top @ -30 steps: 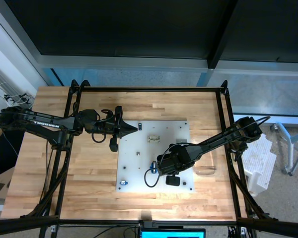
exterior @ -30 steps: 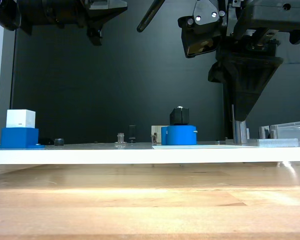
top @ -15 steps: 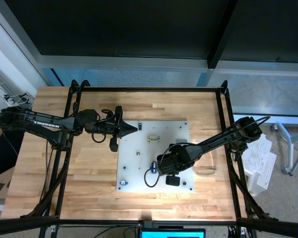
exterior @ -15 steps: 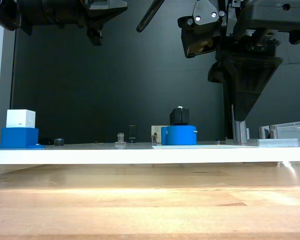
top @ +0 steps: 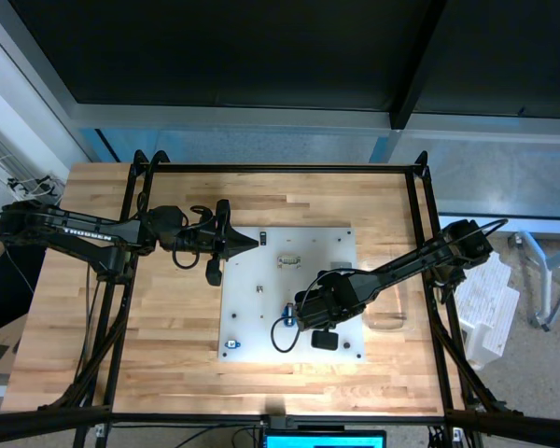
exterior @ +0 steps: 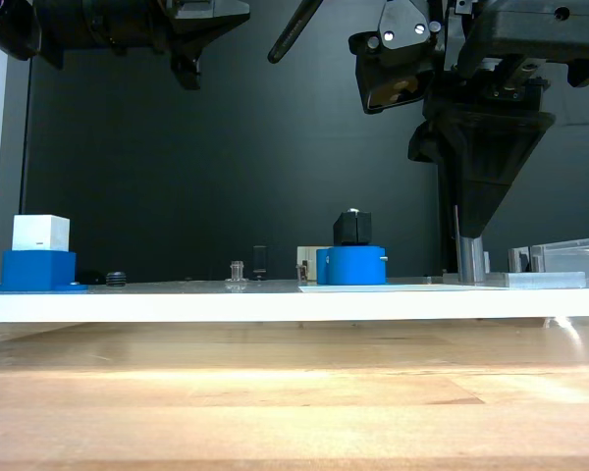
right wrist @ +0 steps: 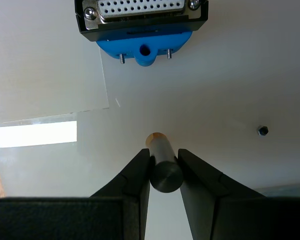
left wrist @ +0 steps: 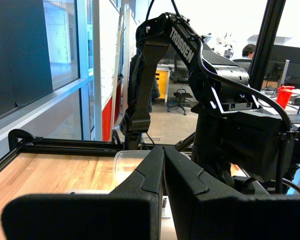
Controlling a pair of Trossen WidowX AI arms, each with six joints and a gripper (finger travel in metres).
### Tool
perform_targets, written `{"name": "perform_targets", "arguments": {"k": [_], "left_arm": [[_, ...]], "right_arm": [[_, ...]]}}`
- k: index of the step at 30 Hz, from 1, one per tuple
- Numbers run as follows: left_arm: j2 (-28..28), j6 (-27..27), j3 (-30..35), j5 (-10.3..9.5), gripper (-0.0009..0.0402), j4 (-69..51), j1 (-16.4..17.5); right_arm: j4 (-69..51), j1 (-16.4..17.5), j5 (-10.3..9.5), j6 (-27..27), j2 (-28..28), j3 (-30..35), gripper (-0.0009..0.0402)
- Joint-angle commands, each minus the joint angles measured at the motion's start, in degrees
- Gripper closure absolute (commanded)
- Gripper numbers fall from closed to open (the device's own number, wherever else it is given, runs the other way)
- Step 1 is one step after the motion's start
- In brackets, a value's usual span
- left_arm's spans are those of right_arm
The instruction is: Pick the 16mm cylinder and install on the taskboard
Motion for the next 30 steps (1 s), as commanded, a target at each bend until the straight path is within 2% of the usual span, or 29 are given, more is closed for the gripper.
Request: {"name": "perform_targets", "arguments": {"k": [1, 26, 30], "left_arm": [[0.0, 0.0, 0.0, 0.0, 0.0393, 0.0, 0.0], [0.0, 0.0, 0.0, 0.0, 0.0393, 0.0, 0.0], [0.0, 0.0, 0.0, 0.0, 0.0393, 0.0, 0.0]], "right_arm": [[0.0, 0.0, 0.0, 0.0, 0.0, 0.0, 0.0387], [-0.5, 0.0, -0.04, 0.0, -1.0, 0.4, 0.0387], [-3.1, 0.0, 0.0, -0.1, -1.3, 2.5, 0.0387]]}}
